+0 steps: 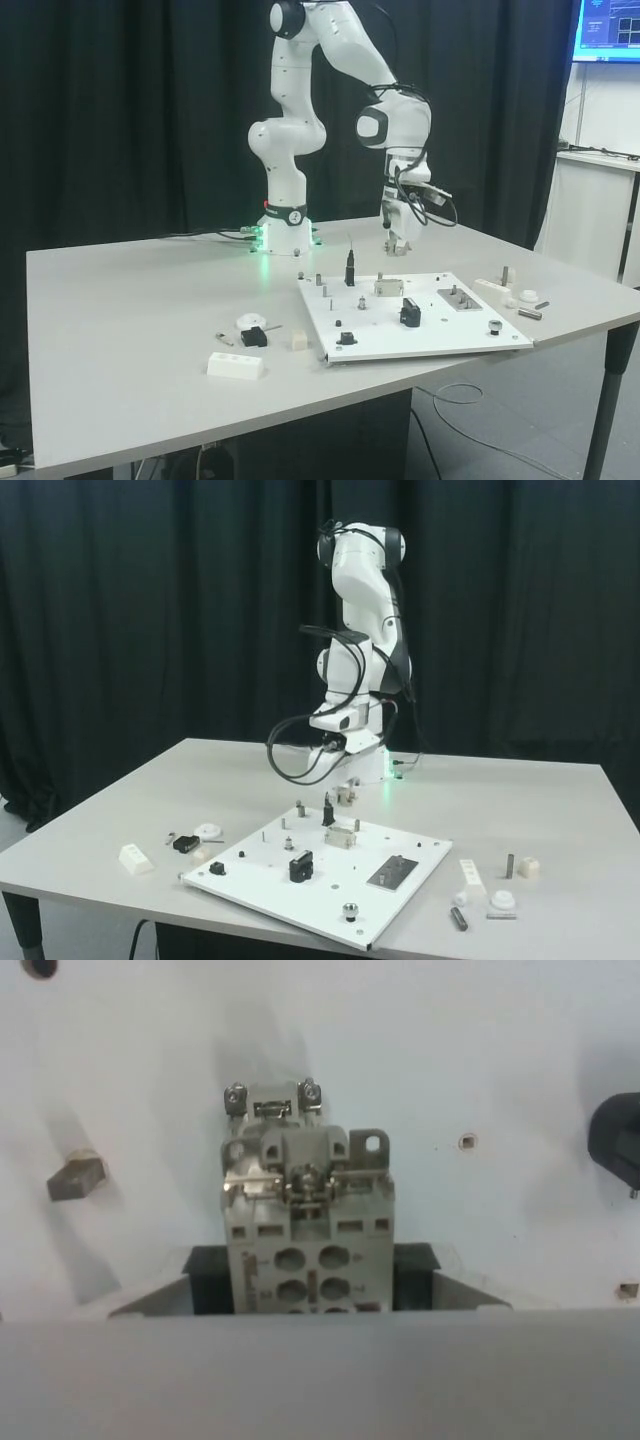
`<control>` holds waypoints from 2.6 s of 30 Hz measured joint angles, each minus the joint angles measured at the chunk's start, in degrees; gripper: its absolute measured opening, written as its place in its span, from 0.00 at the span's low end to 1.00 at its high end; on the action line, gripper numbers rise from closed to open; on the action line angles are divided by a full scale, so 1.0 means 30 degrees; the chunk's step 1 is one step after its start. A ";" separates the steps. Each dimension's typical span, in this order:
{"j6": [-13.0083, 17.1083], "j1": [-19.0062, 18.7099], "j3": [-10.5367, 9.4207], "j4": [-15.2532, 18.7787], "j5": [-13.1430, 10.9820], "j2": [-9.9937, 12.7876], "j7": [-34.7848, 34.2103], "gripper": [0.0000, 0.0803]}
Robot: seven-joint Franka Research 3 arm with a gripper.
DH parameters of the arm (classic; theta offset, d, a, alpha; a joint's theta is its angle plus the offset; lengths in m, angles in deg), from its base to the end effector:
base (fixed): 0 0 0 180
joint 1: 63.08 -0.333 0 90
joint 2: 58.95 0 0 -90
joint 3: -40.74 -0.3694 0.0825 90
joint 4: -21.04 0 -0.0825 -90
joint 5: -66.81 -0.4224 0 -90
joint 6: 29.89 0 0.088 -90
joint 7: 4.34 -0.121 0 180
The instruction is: Place waterproof.
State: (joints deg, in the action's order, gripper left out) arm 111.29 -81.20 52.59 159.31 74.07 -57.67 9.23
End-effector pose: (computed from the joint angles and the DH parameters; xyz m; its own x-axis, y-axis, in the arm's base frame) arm 0.5160 0.0557 0.3144 0.9030 0.4297 0.0034 0.4277 -0.8994 0.0899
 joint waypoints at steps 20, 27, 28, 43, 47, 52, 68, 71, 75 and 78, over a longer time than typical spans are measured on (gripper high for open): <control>-0.0336 0.0009 0.0006 -0.0122 0.0001 -0.0176 -0.0001 0.39; -0.0336 0.0099 0.0022 -0.0126 0.0009 -0.0176 -0.0001 0.39; -0.0336 0.0125 0.0023 -0.0128 0.0012 -0.0176 -0.0001 0.39; -0.0327 0.1370 0.0357 -0.0321 0.0815 -0.0144 -0.0001 0.39; -0.0306 0.2011 0.0558 -0.0406 0.1268 -0.0108 -0.0001 0.39; -0.0250 0.3037 0.0792 -0.0500 0.2091 -0.0043 0.0000 0.39; 0.1598 0.6041 0.2210 -0.0580 0.2692 0.1400 0.2243 0.39; 0.2163 0.6359 0.2530 -0.0579 0.2605 0.1919 0.2418 0.39; 0.2875 0.6714 0.2777 -0.0570 0.2240 0.2641 0.2630 0.39; 0.3325 0.6951 0.2804 -0.0561 0.1724 0.3176 0.3089 0.39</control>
State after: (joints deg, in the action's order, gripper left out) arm 121.27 -60.35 61.00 157.63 79.24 -48.14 18.49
